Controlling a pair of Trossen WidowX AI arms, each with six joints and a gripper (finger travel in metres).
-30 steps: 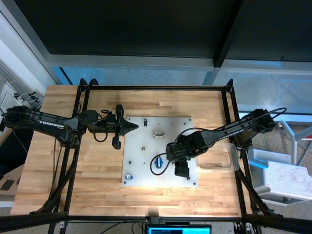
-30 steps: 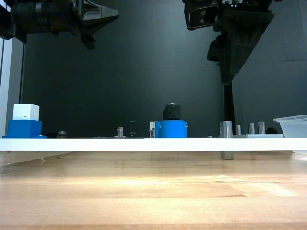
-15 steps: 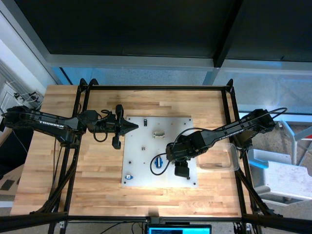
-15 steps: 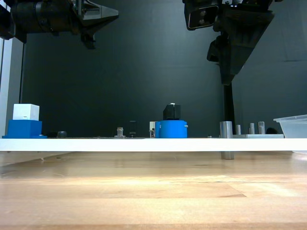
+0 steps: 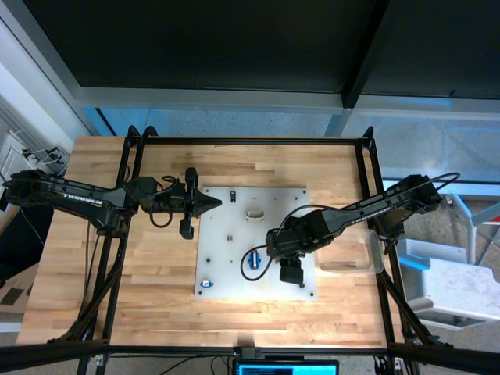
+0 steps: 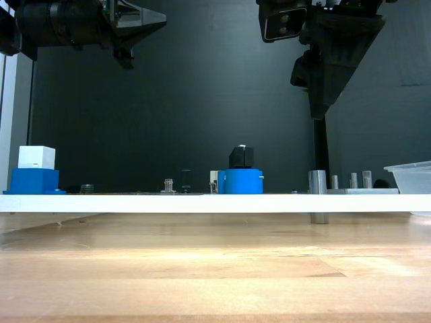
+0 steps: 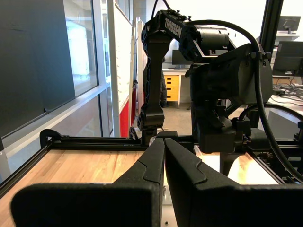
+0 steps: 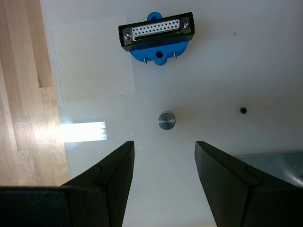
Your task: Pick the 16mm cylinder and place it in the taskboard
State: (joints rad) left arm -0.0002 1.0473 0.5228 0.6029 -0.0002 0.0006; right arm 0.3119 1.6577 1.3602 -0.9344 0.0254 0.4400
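high view, left gripper [image 5: 212, 202] over taskboard [image 5: 234, 269] edge, right gripper [image 8: 163, 143] spread above cylinder [image 8: 166, 120]

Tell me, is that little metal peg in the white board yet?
It looks done: the 16mm cylinder stands seated in the taskboard. Nothing is in hand; the right gripper hangs open above it, the left gripper is shut, parked over the board's left edge. Likely only pulling away remains.

Left pincer [image 5: 217, 201] over left edge of taskboard [image 5: 234, 273], right pincer [image 8: 163, 143] above cylinder [image 8: 166, 120]

Matte black arms [image 5: 78, 197], looped black cables [image 7: 258, 85], wedge-shaped left claw [image 7: 164, 140], right claw [image 8: 163, 144]
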